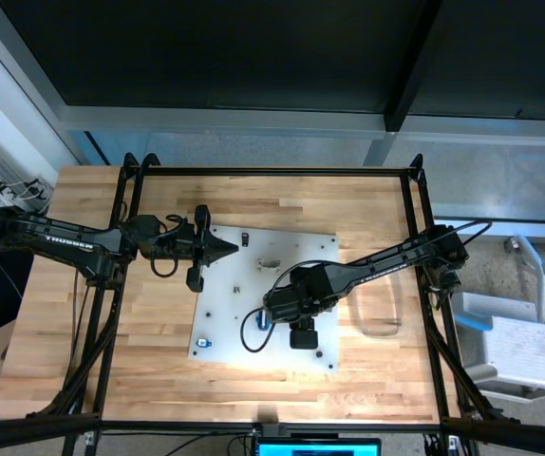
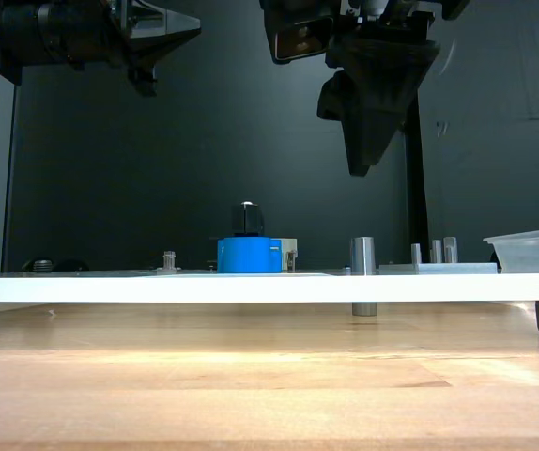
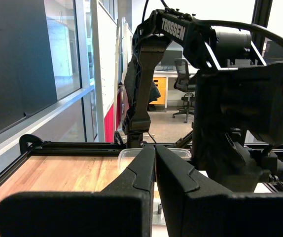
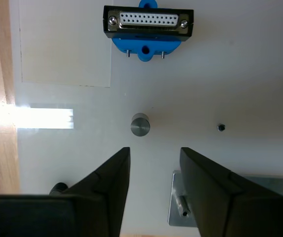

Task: Pick the 16mm cylinder and place it in the container

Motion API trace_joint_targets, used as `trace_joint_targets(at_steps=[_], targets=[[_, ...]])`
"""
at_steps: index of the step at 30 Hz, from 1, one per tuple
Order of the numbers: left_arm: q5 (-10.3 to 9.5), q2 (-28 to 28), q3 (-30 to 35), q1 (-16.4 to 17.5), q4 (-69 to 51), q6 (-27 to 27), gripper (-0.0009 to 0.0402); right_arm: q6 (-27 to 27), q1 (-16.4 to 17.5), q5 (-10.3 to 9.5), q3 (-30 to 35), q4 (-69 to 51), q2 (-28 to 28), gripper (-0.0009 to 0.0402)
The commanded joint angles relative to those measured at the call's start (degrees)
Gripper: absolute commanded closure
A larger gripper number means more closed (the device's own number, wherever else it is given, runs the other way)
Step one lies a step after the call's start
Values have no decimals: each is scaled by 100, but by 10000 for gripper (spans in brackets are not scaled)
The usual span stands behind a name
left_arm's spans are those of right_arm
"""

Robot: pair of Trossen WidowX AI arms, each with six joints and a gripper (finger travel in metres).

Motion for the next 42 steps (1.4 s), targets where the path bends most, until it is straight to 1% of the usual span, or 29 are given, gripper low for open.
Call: trace_joint_targets(at_steps=[1, 4, 13, 27, 42], targets=[[2, 0, 0, 0, 0, 2, 393, 37, 24, 2, 4, 68, 109, 226], [2, 0, 0, 2, 2, 2, 393, 92, 46, 4, 2, 76, 111, 218], [2, 0, 0, 0, 2, 2, 393, 101, 72, 0, 4, 225, 367, 220], [2, 0, 0, 0, 0, 2, 393, 98, 83, -4, -7, 352, 588, 221], [2, 0, 0, 2, 0, 2, 393, 92, 94, 0, -354, 730, 590, 221]])
